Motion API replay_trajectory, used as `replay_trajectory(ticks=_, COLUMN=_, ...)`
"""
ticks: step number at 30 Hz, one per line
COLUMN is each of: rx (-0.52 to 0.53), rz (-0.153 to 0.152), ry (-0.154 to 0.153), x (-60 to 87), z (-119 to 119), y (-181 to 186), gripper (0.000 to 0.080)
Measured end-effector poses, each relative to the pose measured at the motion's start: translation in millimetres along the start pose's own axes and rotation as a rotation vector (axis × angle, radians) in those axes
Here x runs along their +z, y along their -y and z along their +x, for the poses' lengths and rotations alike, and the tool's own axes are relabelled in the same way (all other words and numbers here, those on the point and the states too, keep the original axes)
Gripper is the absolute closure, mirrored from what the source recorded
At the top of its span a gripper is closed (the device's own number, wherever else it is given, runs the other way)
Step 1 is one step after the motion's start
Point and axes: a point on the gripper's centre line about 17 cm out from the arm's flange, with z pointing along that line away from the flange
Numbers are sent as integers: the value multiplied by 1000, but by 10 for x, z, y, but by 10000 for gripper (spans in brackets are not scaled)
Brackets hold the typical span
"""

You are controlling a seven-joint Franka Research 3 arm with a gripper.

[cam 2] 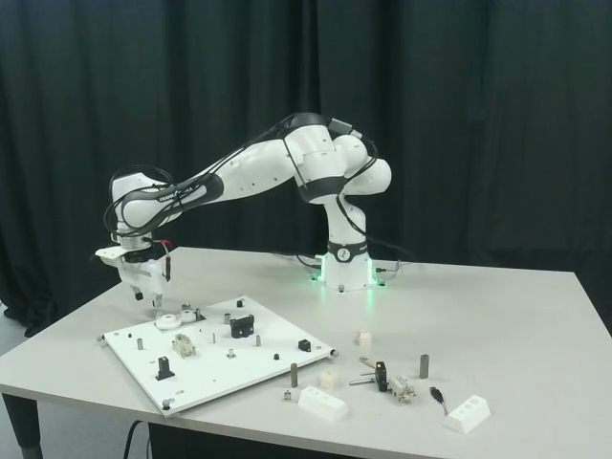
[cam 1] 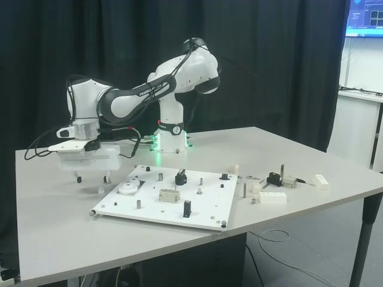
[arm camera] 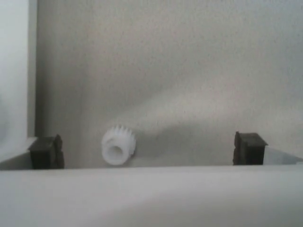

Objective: Remove large gear.

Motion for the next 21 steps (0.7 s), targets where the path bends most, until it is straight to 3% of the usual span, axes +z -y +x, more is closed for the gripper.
replay_trajectory(ticks=21, rx=42, rz=25, ry=-3, x=-118, z=83, y=124, gripper=3)
